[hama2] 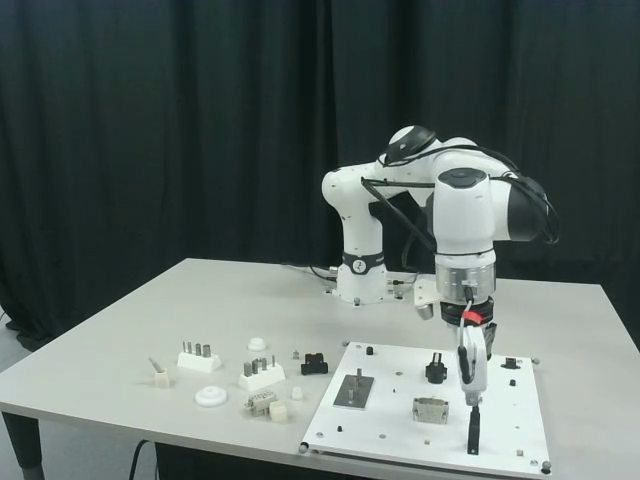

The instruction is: Pick waterproof.

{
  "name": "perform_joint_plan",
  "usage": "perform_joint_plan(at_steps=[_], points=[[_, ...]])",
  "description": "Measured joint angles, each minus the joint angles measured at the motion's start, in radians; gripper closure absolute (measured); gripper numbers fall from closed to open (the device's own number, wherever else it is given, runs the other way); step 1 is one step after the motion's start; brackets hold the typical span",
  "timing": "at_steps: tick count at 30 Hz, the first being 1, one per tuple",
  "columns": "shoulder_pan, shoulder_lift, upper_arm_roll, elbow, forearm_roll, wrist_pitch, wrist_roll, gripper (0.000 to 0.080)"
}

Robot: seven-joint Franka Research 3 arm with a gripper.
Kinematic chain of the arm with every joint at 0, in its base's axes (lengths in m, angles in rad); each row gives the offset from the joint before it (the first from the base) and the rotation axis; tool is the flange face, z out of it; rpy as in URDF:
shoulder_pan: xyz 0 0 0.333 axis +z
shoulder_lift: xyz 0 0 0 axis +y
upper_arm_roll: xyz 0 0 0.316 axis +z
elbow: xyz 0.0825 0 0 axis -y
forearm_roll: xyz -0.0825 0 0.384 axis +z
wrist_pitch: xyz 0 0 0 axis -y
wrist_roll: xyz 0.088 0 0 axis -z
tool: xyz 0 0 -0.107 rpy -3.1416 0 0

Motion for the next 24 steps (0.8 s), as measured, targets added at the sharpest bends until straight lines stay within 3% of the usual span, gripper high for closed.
perform_joint_plan(at_steps=[24], points=[[0.031, -0.004, -0.032, 0.0, -0.015, -0.011, 0.0, 0.0003]])
